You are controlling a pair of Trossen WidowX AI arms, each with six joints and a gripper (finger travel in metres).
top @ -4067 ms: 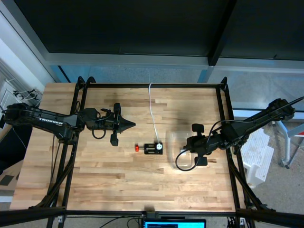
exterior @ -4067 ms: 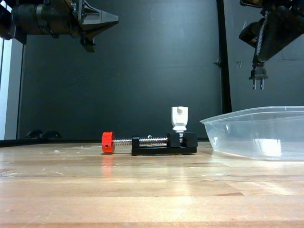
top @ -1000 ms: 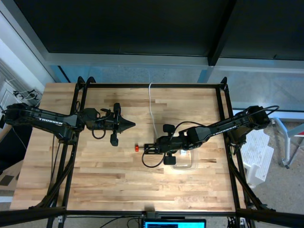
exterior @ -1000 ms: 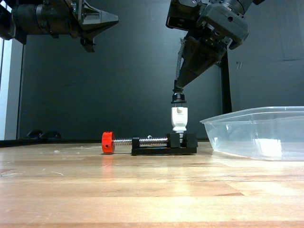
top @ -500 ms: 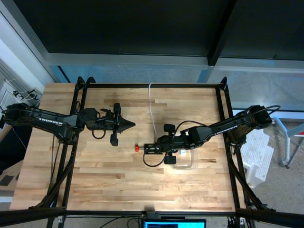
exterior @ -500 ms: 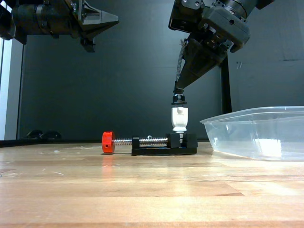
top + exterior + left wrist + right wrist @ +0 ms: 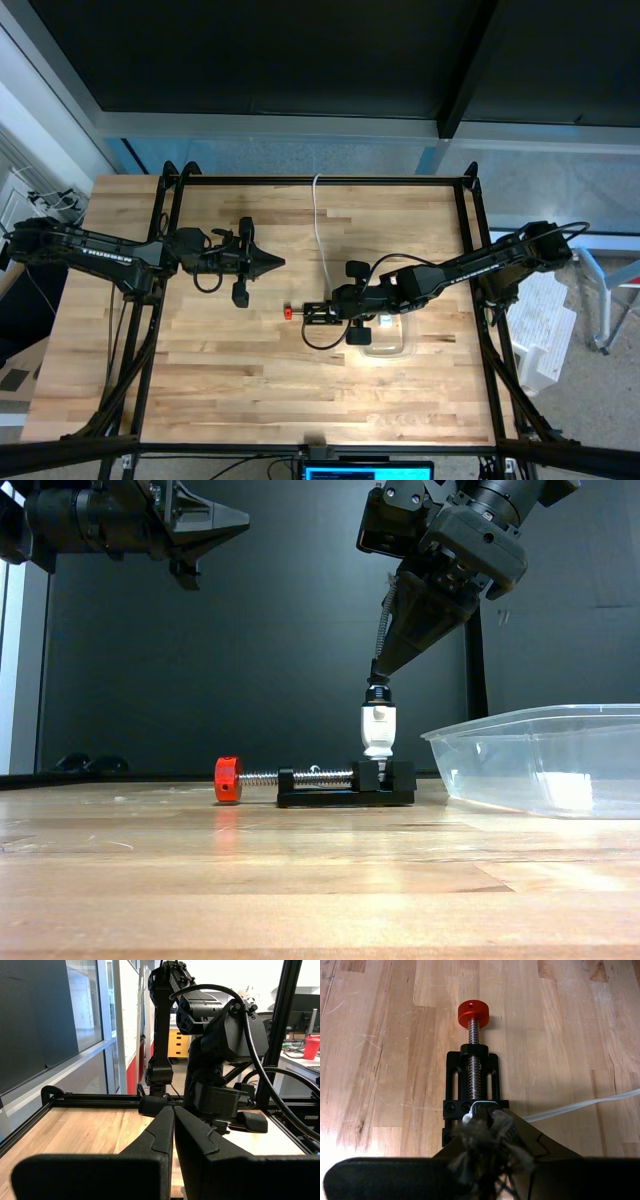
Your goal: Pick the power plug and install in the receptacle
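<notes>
The right gripper [image 7: 379, 668], fingers pinched on the power plug [image 7: 377, 692], held it upright directly atop the receptacle [image 7: 377, 730] clamped in the vise [image 7: 345, 778], their axes aligned vertically, while the left gripper [image 7: 240, 520], closed and empty, hung well left.

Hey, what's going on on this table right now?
The right gripper holds the power plug on top of the white receptacle, which stands upright in a small black vise. Whether the plug is fully seated cannot be told. The left gripper hangs shut above the left side of the table, holding nothing. A clear tray sits to the right of the vise.
</notes>
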